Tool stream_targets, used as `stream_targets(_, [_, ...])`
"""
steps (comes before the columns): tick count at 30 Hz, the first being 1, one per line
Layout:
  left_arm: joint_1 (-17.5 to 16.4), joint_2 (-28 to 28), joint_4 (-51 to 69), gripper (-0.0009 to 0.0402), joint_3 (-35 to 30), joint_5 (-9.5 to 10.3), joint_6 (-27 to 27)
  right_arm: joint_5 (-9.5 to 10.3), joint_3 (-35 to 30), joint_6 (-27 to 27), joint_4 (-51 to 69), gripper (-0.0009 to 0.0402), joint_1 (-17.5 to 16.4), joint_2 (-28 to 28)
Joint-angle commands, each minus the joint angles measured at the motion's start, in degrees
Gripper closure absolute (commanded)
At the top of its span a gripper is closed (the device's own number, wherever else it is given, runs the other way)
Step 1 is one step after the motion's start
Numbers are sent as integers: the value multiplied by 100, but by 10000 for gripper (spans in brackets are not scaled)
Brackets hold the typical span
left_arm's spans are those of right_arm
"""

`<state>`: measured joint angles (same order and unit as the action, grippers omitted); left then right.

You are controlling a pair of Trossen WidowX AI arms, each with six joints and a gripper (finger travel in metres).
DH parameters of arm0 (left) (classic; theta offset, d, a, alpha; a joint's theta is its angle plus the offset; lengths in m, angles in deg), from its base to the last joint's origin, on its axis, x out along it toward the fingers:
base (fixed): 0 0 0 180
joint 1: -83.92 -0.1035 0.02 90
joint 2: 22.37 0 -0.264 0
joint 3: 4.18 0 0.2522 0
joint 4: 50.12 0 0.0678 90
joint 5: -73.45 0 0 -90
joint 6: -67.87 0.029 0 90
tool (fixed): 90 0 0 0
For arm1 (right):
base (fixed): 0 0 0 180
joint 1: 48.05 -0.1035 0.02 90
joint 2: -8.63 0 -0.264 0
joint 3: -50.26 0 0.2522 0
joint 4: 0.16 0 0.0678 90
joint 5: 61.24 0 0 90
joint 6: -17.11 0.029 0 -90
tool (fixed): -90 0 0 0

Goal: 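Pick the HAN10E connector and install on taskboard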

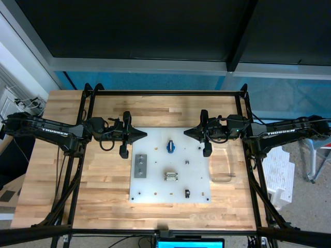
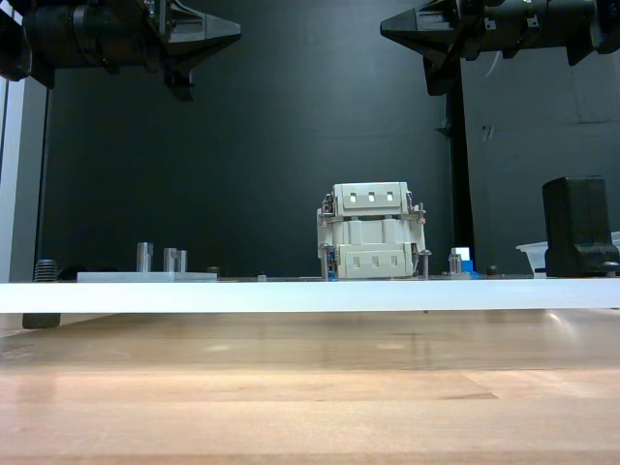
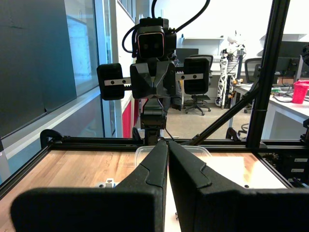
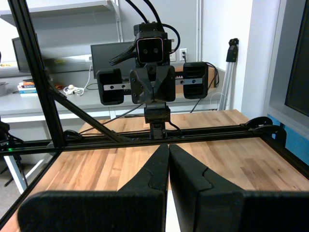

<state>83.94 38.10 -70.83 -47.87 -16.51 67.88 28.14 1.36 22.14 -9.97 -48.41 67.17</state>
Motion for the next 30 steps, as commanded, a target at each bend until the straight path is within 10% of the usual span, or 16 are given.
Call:
stream_targets(1, [0, 2, -2, 392, -2, -2, 0, 22, -4, -20, 17, 393, 0, 4])
stream_targets(30, [0, 2, 0, 392, -2, -2, 0, 24, -4, -107, 35, 393, 76, 4])
